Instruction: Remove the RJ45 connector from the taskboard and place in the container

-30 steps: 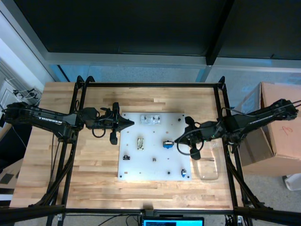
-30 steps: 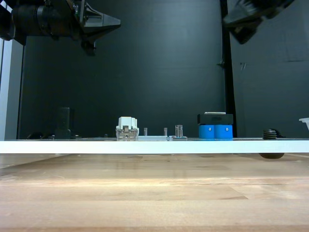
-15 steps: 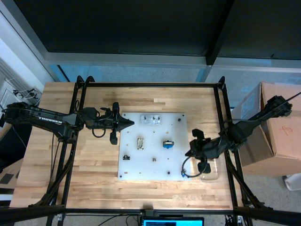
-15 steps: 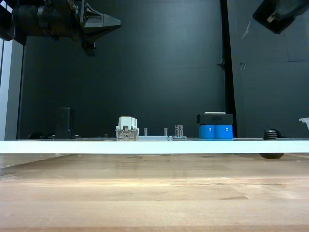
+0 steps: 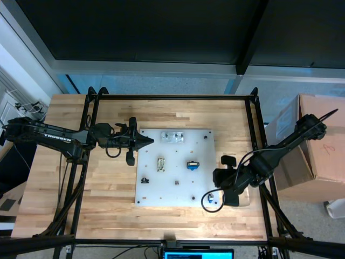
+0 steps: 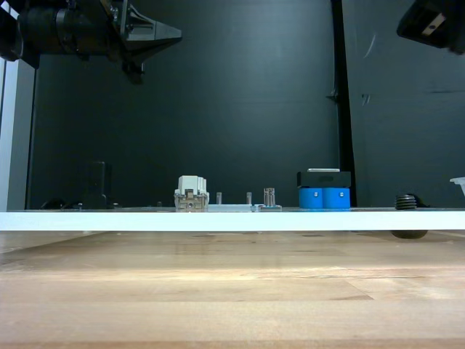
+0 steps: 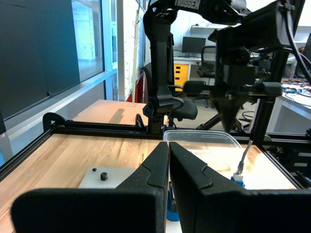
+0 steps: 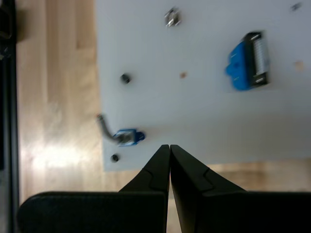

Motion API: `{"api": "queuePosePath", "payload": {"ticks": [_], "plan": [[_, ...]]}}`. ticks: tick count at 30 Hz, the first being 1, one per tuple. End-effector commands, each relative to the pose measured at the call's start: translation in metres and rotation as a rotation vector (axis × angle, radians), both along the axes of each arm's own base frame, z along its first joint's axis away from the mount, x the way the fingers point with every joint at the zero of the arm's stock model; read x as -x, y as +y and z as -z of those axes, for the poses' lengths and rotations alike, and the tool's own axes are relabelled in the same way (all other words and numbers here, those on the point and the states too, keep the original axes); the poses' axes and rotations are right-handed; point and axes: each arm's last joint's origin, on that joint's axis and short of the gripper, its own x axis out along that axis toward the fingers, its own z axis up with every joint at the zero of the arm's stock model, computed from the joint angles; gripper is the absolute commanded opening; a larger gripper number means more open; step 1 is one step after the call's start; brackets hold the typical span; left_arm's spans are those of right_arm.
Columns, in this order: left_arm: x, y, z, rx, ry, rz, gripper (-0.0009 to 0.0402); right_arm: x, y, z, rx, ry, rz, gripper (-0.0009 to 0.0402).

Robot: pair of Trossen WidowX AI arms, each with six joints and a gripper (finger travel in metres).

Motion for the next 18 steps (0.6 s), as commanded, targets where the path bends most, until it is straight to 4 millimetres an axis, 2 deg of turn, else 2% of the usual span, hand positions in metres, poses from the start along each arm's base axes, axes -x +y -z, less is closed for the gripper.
{"api": "queuePosePath", "payload": {"ticks": [1,5,8,18], "plan": [[0.0,0.0,0.0,0.0,-0.001,0.0,0.0,-0.003,0.006,0.008,-0.005,0.039,-0.004,0.0],[0.0,0.0,0.0,0.0,-0.001,0.0,0.0,-0.003,0.014,0.014,0.002,0.06,-0.006,0.0003],[0.0,0.0,0.0,0.0,-0.001,0.0,0.0,-0.004,0.018,0.019,0.009,0.076,-0.007,0.0022],[0.0,0.0,0.0,0.0,-0.001,0.0,0.0,-0.01,0.028,0.032,0.025,0.096,-0.007,0.016]]}}
